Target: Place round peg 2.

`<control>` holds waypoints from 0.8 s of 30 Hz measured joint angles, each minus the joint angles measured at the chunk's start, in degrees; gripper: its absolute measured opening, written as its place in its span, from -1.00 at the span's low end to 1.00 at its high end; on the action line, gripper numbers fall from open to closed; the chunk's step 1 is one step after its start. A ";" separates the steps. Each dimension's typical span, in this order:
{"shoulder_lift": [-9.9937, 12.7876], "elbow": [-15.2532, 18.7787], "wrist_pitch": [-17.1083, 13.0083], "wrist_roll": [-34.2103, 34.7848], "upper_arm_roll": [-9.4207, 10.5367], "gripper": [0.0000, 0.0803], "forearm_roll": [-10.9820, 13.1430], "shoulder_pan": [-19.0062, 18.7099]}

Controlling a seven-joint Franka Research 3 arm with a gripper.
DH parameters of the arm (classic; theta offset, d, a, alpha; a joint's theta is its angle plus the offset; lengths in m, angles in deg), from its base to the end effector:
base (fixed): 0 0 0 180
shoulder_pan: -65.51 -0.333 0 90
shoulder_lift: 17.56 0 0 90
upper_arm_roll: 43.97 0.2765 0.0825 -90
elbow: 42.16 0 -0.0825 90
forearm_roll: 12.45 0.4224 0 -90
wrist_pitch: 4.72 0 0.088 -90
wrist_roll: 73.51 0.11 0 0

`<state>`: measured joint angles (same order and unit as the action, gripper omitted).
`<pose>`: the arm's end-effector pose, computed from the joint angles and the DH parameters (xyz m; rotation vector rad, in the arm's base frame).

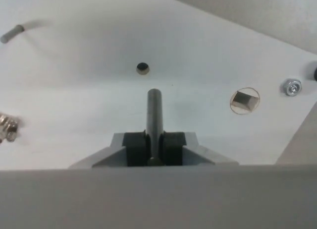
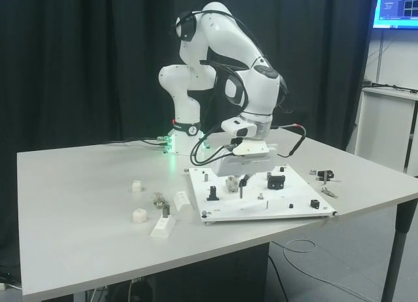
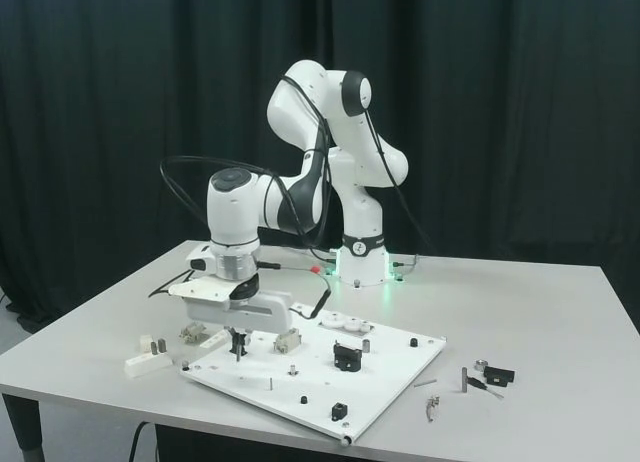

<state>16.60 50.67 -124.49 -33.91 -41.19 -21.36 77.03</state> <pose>0.6749 -0.1142 0.2077 2.7897 -1.1217 -0.1397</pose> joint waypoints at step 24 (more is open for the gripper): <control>0.80 0.02 -0.87 -0.43 -0.20 -0.83 0.00 0.00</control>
<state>17.40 50.69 -125.36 -34.34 -41.39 -21.36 77.02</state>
